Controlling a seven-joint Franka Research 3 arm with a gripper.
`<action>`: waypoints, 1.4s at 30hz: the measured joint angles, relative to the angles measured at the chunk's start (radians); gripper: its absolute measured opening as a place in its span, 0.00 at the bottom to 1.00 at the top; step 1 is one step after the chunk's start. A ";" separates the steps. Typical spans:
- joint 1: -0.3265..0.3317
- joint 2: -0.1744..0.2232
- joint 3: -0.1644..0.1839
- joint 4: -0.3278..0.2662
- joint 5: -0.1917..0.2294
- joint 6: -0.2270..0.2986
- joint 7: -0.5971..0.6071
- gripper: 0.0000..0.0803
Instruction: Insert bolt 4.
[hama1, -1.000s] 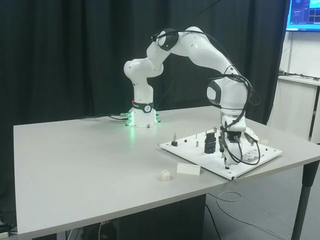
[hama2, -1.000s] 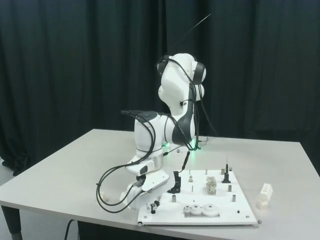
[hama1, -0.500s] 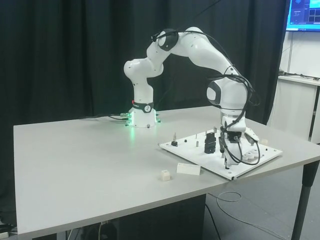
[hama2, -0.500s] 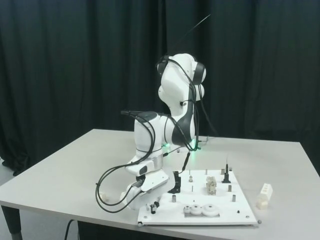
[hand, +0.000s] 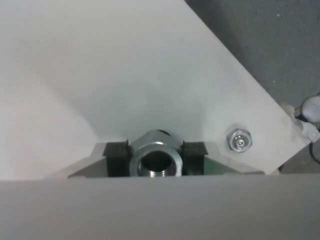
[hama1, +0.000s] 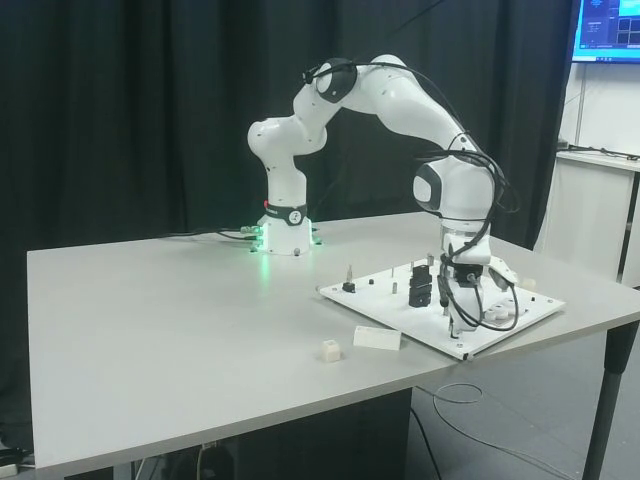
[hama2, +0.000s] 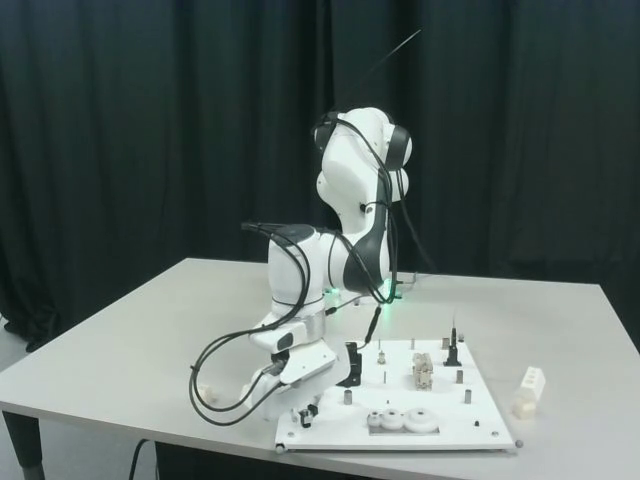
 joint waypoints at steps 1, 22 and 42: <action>0.000 0.000 0.000 0.000 0.000 0.000 0.006 0.28; 0.001 0.000 0.000 0.000 -0.004 0.002 0.372 0.28; 0.004 0.001 0.000 0.000 -0.010 0.004 0.722 0.28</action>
